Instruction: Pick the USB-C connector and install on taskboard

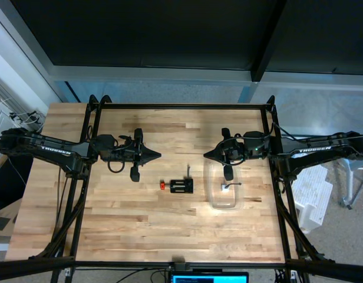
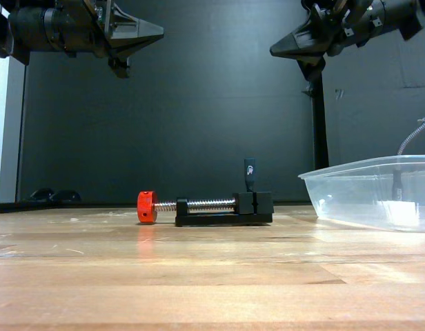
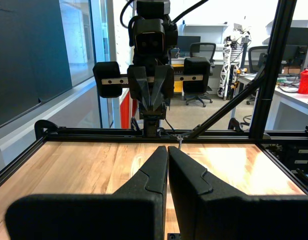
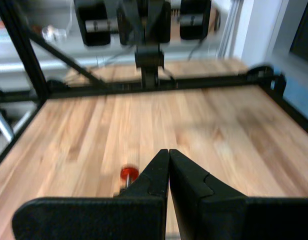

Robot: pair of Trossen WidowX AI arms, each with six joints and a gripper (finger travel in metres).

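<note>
Arms reach in from both sides, high over the wooden table (image 1: 111, 206). The left gripper (image 1: 158, 155) and the right gripper (image 1: 205, 155) point at each other. The wrist views show each one pinched tight with nothing inside. The taskboard (image 1: 180, 186) sits on the table below the gap between them. Only the low view shows the dark pin (image 2: 249, 172) standing up on it. Only the high view looks down into the clear tray (image 1: 224, 202), where the USB-C connector (image 1: 234, 184) lies just beside a small white piece (image 1: 225, 188)
</note>
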